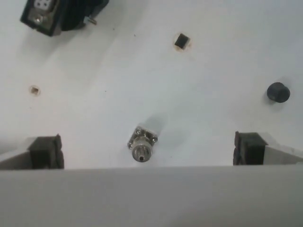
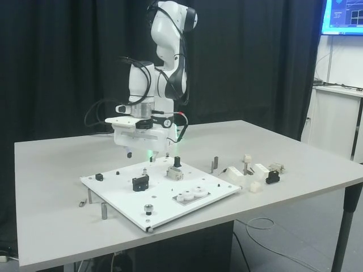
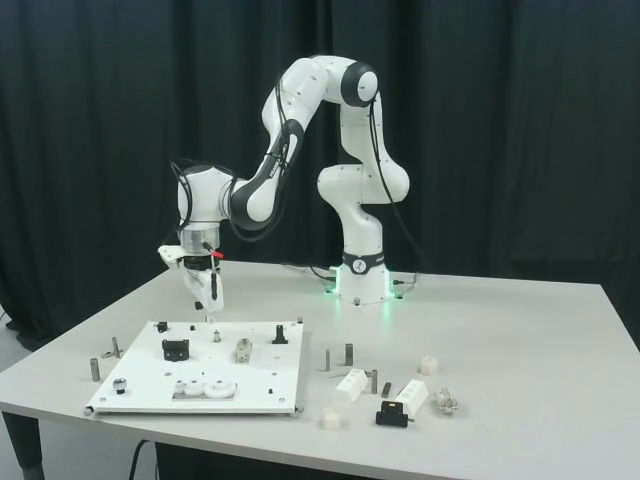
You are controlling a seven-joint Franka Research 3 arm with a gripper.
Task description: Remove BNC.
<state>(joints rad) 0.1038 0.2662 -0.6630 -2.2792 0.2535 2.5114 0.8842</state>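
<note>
The BNC connector (image 1: 141,144), a small metal socket on a square flange, stands upright on the white board (image 1: 142,85). In the wrist view it sits between my two black fingertips (image 1: 46,151), nearer the one on the left of that picture, with wide gaps on both sides. My gripper (image 1: 147,150) is open and holds nothing. In the room views the gripper (image 2: 140,154) (image 3: 207,303) hovers a little above the board (image 2: 170,207) (image 3: 260,395), over the BNC (image 2: 145,169) (image 3: 216,335).
On the board are a black connector block (image 1: 49,14) (image 2: 140,182), a small black square part (image 1: 181,41), a black round knob (image 1: 278,92) and white gears (image 2: 190,196). Loose white and black parts (image 2: 258,173) lie on the grey table beside the board. Upright pegs (image 2: 105,209) stand near its edge.
</note>
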